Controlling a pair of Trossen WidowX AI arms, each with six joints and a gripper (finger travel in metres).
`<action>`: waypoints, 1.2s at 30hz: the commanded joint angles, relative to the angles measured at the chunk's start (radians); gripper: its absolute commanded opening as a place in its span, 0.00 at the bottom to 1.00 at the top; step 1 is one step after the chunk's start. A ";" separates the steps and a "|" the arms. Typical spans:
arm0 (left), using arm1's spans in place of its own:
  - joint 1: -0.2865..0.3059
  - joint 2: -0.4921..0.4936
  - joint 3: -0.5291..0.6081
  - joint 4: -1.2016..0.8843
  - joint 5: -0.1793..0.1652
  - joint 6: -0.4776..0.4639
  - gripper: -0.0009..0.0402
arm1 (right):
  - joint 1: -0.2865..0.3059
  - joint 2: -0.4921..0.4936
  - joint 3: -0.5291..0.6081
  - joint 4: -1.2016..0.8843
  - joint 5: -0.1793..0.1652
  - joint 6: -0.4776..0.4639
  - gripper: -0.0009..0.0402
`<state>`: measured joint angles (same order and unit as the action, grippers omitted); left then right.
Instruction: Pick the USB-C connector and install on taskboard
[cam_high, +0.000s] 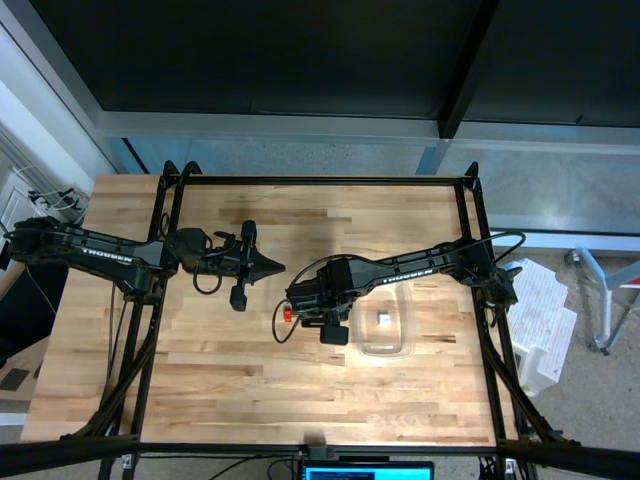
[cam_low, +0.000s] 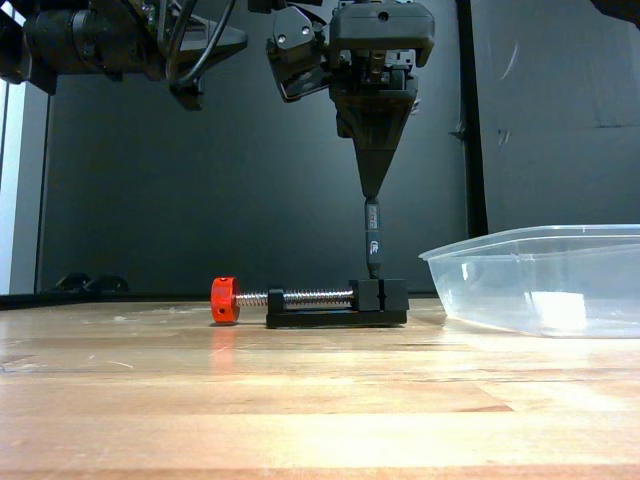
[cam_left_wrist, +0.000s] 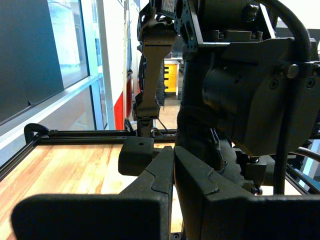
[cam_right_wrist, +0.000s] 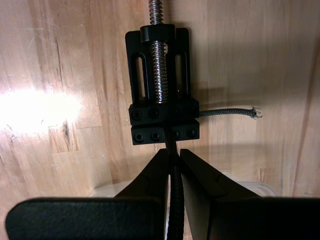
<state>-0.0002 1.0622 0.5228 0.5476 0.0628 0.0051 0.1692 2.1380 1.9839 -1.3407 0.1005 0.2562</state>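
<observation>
Hanging upright, the connector (cam_low: 372, 240) is pinched in the right gripper (cam_low: 372, 192), and its tip is met by the taskboard (cam_low: 335, 305) at the end away from the knob (cam_low: 224, 300). The left gripper (cam_high: 272, 266) is held closed on nothing, raised nearby.

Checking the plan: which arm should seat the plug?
Right. The right gripper holds the thin black USB-C connector upright at the small black orange-knobbed taskboard; the left gripper hangs shut, away.

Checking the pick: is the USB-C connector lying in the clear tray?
No, the right gripper holds the USB-C connector upright at the taskboard; the left gripper hangs parked at left.
</observation>
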 joint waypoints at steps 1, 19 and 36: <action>0.000 0.000 0.000 0.000 0.000 0.000 0.02 | 0.000 -0.010 0.001 -0.001 0.005 -0.001 0.02; 0.000 0.000 0.000 0.000 0.000 0.000 0.02 | 0.000 -0.045 0.001 -0.001 0.005 -0.008 0.39; 0.000 0.000 0.000 0.000 0.000 0.000 0.02 | 0.001 -0.182 0.000 -0.039 0.004 -0.053 0.49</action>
<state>-0.0002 1.0622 0.5224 0.5472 0.0628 0.0055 0.1703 1.9709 1.9839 -1.3800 0.1051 0.2119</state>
